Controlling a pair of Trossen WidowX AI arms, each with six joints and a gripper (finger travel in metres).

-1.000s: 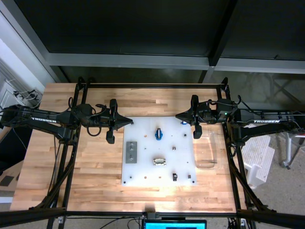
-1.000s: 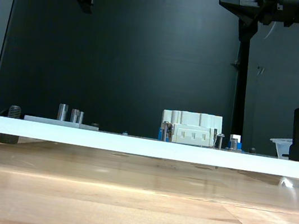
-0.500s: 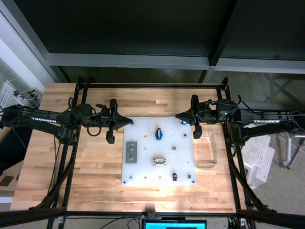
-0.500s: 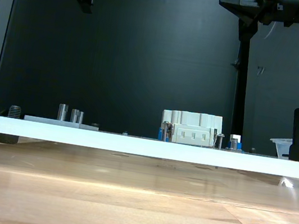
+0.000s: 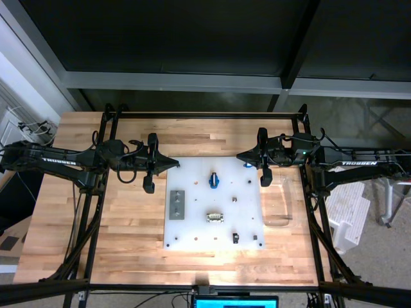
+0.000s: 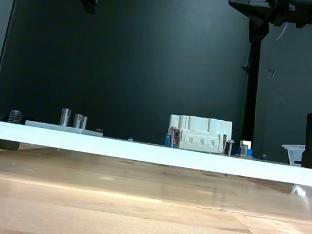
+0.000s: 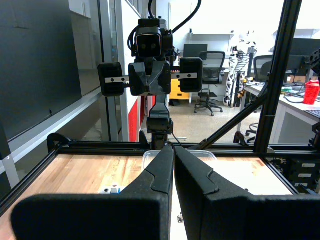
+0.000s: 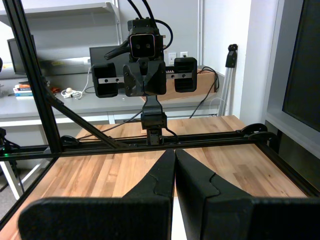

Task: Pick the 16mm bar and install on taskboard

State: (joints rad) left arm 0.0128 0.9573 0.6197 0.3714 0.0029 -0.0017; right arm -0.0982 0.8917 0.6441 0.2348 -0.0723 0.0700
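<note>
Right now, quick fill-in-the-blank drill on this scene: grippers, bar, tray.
The left gripper hangs high over the task board's far left corner and is ____.
The right gripper, also shut, hangs high over the board's far ____ corner.
The 16mm bar is in ____ gripper; where it lies, I cannot tell.
The clear tray sits on the ____ beside the board's right edge.
Missing: shut; right; neither; table.

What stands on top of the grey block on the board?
Three upright metal pegs, bases hidden in the grey block; 16mm bar not identifiable. Both shut, the left gripper and right gripper hover above the board's far edge.
</note>
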